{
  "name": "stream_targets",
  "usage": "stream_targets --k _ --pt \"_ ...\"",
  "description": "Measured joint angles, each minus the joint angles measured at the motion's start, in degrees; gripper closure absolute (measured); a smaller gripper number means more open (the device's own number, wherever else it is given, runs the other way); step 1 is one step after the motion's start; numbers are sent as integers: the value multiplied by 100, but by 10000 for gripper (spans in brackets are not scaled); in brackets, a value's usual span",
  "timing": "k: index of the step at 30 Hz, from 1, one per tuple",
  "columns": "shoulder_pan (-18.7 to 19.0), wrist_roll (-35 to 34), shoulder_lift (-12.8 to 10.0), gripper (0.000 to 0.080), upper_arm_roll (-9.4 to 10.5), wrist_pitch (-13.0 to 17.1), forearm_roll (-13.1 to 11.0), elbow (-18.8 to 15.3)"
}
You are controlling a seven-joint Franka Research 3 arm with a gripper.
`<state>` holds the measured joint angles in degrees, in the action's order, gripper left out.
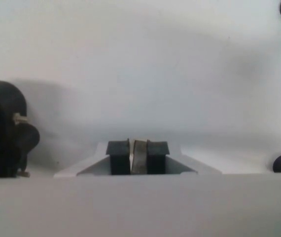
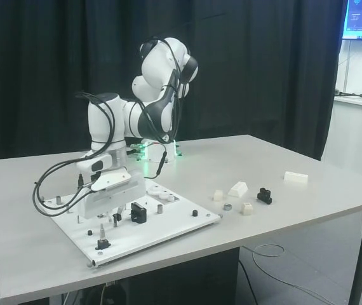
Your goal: Remove square peg 2.
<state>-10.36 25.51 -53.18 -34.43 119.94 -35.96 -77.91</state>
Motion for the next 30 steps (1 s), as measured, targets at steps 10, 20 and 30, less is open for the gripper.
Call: stream_targets --k 10,20,30 --pt "30 0 18 737 -7 66 29 -50" --pt "56 0 43 737 -8 138 45 -107" --pt "85 0 45 737 -18 149 106 -112"
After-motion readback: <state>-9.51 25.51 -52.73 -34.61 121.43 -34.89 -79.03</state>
